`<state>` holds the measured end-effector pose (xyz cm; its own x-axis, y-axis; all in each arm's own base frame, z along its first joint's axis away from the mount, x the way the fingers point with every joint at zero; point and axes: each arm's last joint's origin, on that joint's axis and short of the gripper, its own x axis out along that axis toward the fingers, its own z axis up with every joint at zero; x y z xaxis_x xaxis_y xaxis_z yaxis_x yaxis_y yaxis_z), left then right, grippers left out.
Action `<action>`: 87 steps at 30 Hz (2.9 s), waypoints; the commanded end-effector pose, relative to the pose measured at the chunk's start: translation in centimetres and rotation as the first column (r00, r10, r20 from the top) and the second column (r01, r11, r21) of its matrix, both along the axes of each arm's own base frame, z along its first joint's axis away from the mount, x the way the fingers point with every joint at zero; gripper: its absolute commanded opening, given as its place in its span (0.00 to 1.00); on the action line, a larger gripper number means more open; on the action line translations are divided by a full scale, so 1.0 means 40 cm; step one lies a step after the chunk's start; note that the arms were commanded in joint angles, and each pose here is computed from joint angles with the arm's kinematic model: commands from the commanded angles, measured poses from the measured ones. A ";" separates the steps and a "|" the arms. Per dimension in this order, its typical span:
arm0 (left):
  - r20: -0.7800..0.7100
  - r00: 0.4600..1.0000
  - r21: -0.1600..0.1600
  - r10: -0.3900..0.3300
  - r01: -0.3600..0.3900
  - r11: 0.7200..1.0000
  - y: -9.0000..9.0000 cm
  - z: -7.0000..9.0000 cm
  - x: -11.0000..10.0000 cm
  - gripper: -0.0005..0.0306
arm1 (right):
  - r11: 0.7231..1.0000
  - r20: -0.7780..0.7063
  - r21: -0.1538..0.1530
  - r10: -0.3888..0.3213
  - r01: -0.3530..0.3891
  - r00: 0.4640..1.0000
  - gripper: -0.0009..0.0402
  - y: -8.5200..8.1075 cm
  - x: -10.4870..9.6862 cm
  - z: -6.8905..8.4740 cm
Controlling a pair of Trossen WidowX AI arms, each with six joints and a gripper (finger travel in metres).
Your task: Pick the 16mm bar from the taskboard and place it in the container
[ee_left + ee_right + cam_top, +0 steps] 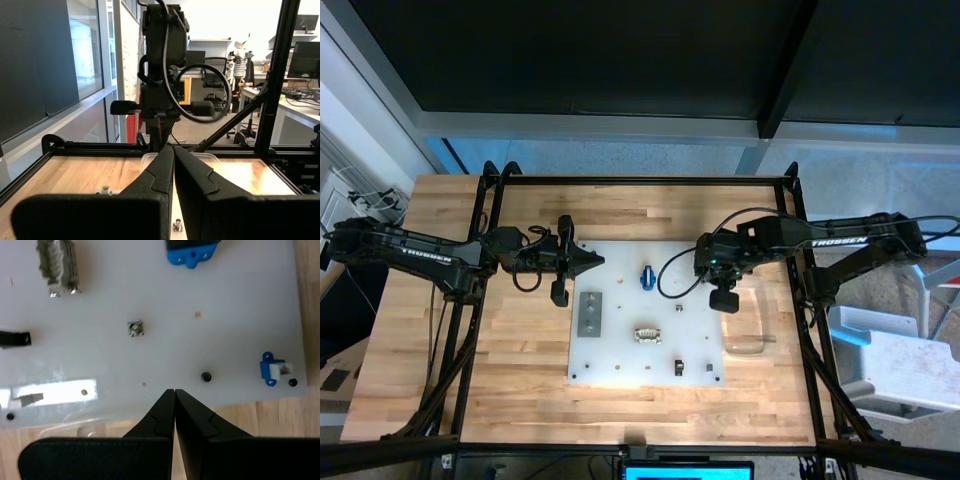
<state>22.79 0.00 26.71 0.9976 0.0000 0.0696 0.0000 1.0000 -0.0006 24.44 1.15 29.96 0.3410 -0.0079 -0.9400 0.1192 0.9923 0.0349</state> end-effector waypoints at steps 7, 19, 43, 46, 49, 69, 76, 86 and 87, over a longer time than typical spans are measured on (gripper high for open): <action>0.000 1.000 0.000 0.000 0.000 1.000 0.000 0.000 0.000 0.02 | 0.999 -0.072 0.006 0.037 -0.036 0.997 0.02 0.050 0.024 0.005; 0.000 1.000 0.000 0.000 0.000 1.000 0.000 0.000 0.000 0.02 | 0.999 -0.071 0.008 0.043 -0.042 0.997 0.02 0.078 0.020 0.004; 0.000 1.000 0.000 0.000 0.000 1.000 0.000 0.000 0.000 0.02 | 0.998 -0.119 0.040 0.043 -0.038 0.992 0.02 0.252 0.003 -0.031; 0.000 1.000 0.000 0.000 0.000 1.000 0.000 0.000 0.000 0.02 | 0.998 -0.125 0.040 0.058 -0.054 0.991 0.02 0.272 0.008 -0.034; 0.000 1.000 0.000 0.000 0.000 1.000 0.000 0.000 0.000 0.02 | 0.997 -0.130 0.041 0.064 -0.059 0.989 0.02 0.294 0.019 -0.037; 0.000 1.000 0.000 0.000 0.000 1.000 0.000 0.000 0.000 0.02 | 0.997 -0.186 0.032 0.071 -0.066 0.980 0.02 0.399 0.039 -0.080; 0.000 1.000 0.000 0.000 0.000 1.000 0.000 0.000 0.000 0.02 | 0.997 -0.199 0.025 0.076 -0.072 0.977 0.17 0.413 0.044 -0.097; 0.000 1.000 0.000 0.000 0.000 1.000 0.000 0.000 0.000 0.02 | 0.996 -0.189 0.030 0.086 -0.082 0.978 0.49 0.422 0.048 -0.114; 0.000 1.000 0.000 0.000 0.000 1.000 0.000 0.000 0.000 0.02 | 0.996 -0.186 0.031 0.088 -0.083 0.979 0.50 0.423 0.048 -0.118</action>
